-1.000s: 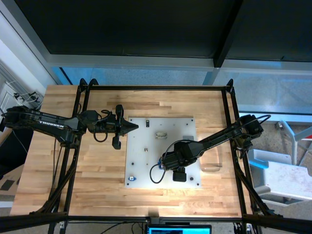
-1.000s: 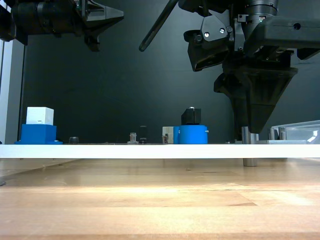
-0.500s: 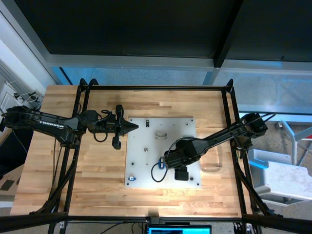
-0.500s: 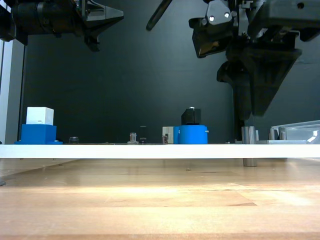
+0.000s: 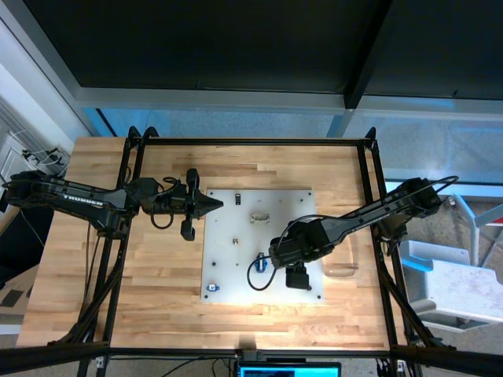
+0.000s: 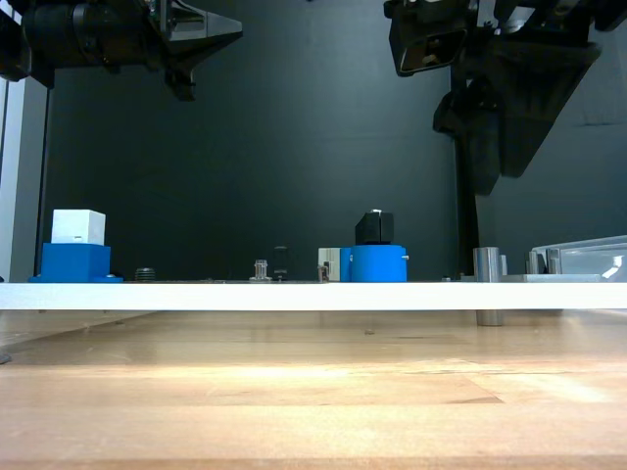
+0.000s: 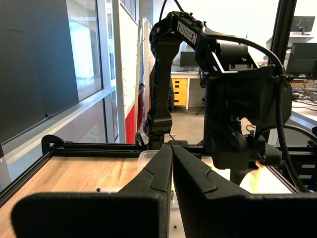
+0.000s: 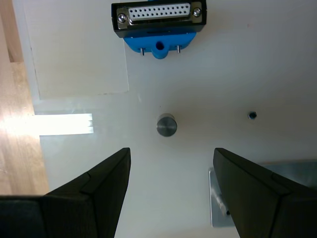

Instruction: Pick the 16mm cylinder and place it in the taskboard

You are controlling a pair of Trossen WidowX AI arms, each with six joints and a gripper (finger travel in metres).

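16mm cylinder (image 8: pixel 166 125): seated upright in taskboard (image 8: pixel 208 69), directly below the gripper, untouched.
Right gripper (image 8: pixel 171 166): spread wide, held high above it.
Left gripper (image 7: pixel 171 148): closed, held high at taskboard's left edge.
Hidden: cylinder covered in high view.

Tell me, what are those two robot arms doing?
The right gripper hangs over the taskboard with its jaws open, holding nothing. Right below it, the 16mm cylinder stands upright in the taskboard, and nothing is touching it. The left gripper is parked high up by the board's left edge with its jaws shut.
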